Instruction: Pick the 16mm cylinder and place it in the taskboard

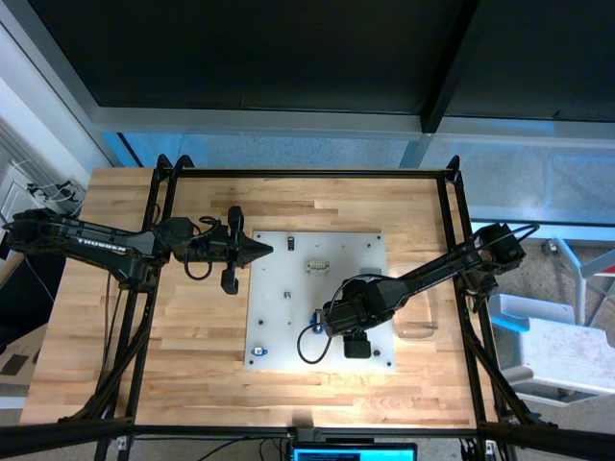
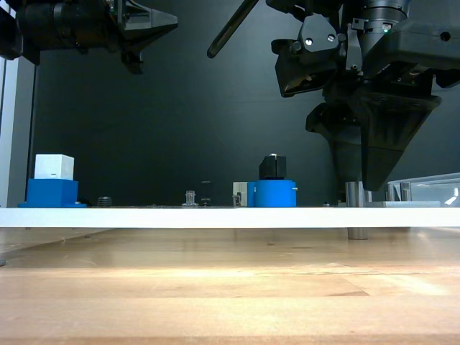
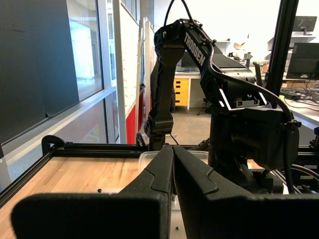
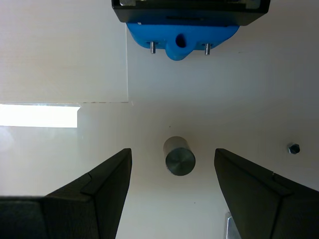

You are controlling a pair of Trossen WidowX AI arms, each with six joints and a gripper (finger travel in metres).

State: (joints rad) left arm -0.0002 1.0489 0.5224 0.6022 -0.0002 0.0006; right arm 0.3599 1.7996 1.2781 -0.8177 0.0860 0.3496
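Pale wooden planks make up the desk (image 1: 192, 384), ringed by a black frame, with the white taskboard (image 1: 279, 327) lying flat at its middle and a clear plastic tray (image 1: 418, 322) just off the board's right edge. The right end effector (image 1: 329, 319) hangs over the near right part of the board and is released: its two dark fingers (image 4: 107, 184) stand wide apart on either side of the 16mm cylinder (image 4: 178, 155) and touch neither flank. The peg stands upright on the board, a little way from the blue part (image 4: 180, 37). The left end effector (image 1: 267, 248) is clenched on nothing, its tips pressed together, held high beside the board's far left edge and well apart from the work. Judged from how things lie, the placing looks essentially done: the peg is in the board and let go, and what is left is probably only for the right arm to lift clear. The right wrist view shows the gaps between fingers and peg, which the high view hides under the arm. The low view adds what neither of those gives: the peg (image 2: 355, 194) rises above the plate just under the finger tips, and a grey stub shows below the plate in line with it, so it seems to pass through a hole, though whether it is fully seated is hard to say from this angle
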